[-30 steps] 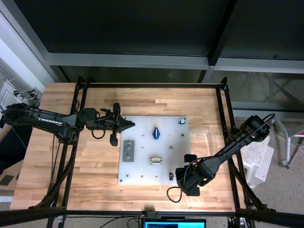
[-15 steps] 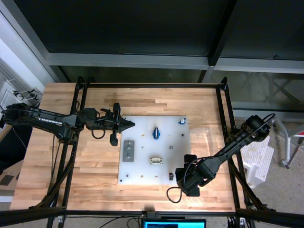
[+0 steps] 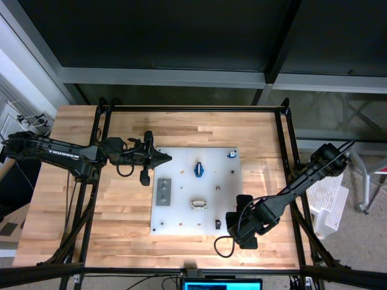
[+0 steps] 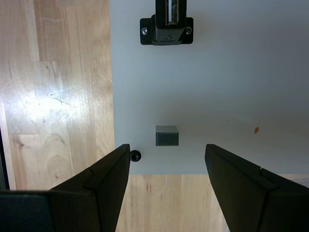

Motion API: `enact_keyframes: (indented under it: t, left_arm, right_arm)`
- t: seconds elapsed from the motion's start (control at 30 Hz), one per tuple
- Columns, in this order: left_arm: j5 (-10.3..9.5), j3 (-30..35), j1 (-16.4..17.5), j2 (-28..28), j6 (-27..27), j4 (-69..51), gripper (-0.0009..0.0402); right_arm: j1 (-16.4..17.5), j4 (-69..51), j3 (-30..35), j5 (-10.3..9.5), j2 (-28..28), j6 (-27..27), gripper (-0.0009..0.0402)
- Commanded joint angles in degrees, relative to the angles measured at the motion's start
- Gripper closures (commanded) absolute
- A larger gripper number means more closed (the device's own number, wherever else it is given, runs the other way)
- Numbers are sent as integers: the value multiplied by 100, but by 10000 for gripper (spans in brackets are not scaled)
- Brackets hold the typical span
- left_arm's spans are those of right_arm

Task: Pick the 16mm bar and install on taskboard

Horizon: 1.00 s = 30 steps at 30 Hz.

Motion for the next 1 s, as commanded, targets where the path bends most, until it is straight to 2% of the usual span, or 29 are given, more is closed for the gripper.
enact_keyframes:
  t: [0.03, 0.3, 0.47, 0.63, 0.73, 0.83, 1.0]
  left_arm:
    - [0, 2, 0, 2, 0, 2, 393]
    - [0, 2, 0, 2, 0, 0, 393]
    - [0, 2, 0, 2, 0, 0, 393]
    - [0, 2, 0, 2, 0, 0, 393]
    - [0, 2, 0, 2, 0, 0, 393]
    - [0, 2, 0, 2, 0, 0, 393]
    - [0, 2, 0, 0, 0, 0, 393]
  right_arm:
    - [2, 4, 2, 4, 4, 9, 183]
    - [0, 9, 2, 9, -59, 2, 186]
    - [-96, 28, -7, 210, -310, -249, 185]
    - [-387, 160, -109, 267, -645, -511, 185]
    - [-538, 208, -254, 551, -896, -699, 185]
    - [-719, 232, -376, 669, -1152, -879, 185]
    - [-1088, 754, -619, 715, -1639, -1237, 185]
